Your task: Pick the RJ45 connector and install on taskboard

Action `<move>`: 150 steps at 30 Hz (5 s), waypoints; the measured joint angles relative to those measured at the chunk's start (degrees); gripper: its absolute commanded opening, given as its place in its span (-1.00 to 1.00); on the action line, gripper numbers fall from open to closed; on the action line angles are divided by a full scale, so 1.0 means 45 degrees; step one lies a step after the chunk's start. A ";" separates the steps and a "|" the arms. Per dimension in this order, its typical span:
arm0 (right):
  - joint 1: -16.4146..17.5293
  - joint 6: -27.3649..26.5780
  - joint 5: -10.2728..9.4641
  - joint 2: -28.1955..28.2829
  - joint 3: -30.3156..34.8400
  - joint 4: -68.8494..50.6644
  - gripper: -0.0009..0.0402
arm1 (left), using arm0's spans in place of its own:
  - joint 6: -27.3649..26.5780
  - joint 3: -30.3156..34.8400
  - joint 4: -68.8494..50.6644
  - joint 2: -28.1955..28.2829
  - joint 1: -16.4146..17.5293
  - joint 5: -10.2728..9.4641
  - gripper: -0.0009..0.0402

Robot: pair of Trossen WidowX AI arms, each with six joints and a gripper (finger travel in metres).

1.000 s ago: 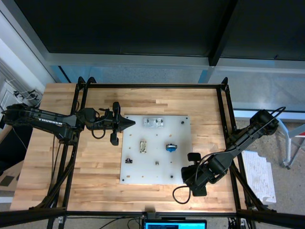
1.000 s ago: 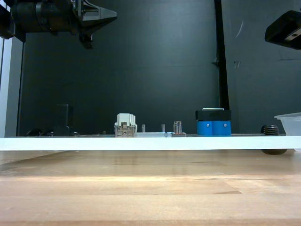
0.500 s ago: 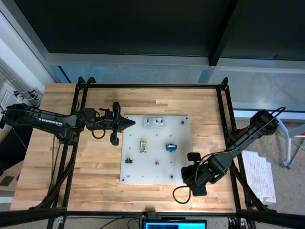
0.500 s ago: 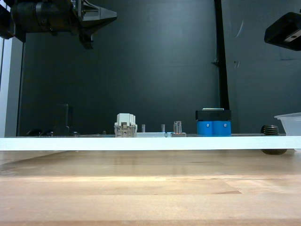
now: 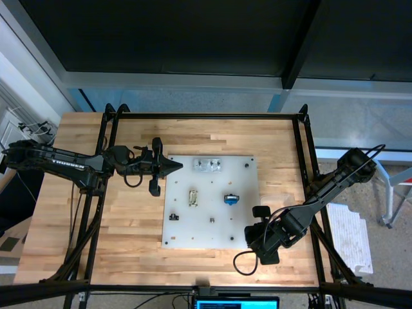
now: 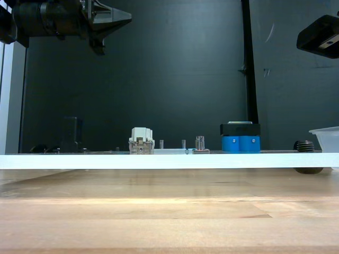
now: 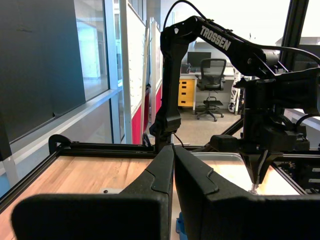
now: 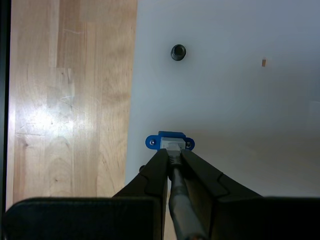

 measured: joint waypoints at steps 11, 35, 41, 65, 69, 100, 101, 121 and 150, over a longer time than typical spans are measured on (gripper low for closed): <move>0.0000 -0.0010 -0.0053 0.0000 -0.0102 0.0092 -0.95 | 0.0000 0.0000 0.0000 0.0005 0.0000 0.0000 -0.96; 0.0000 0.0019 -0.0068 0.0053 -0.0136 0.0000 -0.95 | 0.0000 0.0000 0.0005 0.0000 0.0000 -0.0005 -0.96; 0.0010 0.0015 -0.0005 0.0525 -0.0102 0.0243 -0.95 | 0.0000 0.0000 0.0000 0.0000 0.0000 -0.0005 -0.96; 0.0029 0.0340 -0.0151 0.0491 -0.0364 0.0602 -0.95 | 0.0000 0.0000 0.0000 0.0005 0.0000 -0.0005 -0.96; 0.0034 0.0340 -0.0151 0.0442 -0.0364 0.0602 -0.95 | 0.0000 0.0000 0.0000 0.0000 0.0000 0.0000 -0.96; 0.0063 0.0350 -0.0189 -0.0340 0.0330 -0.0491 0.09 | 0.0000 0.0000 0.0005 0.0005 0.0000 0.0000 -0.96; 0.0063 0.0350 -0.0189 -0.0427 0.0403 -0.0631 0.10 | 0.0000 -0.0005 0.0005 0.0005 0.0000 -0.0005 -0.96; 0.0019 0.0316 -0.0165 -0.0884 0.0801 -0.1734 0.09 | 0.0000 -0.0005 0.0005 0.0005 0.0000 -0.0005 -0.96; -0.6732 -0.6834 -0.0053 -0.3988 0.0044 -0.0539 0.00 | 0.0000 -0.0005 0.0005 0.0005 0.0000 0.0000 -0.96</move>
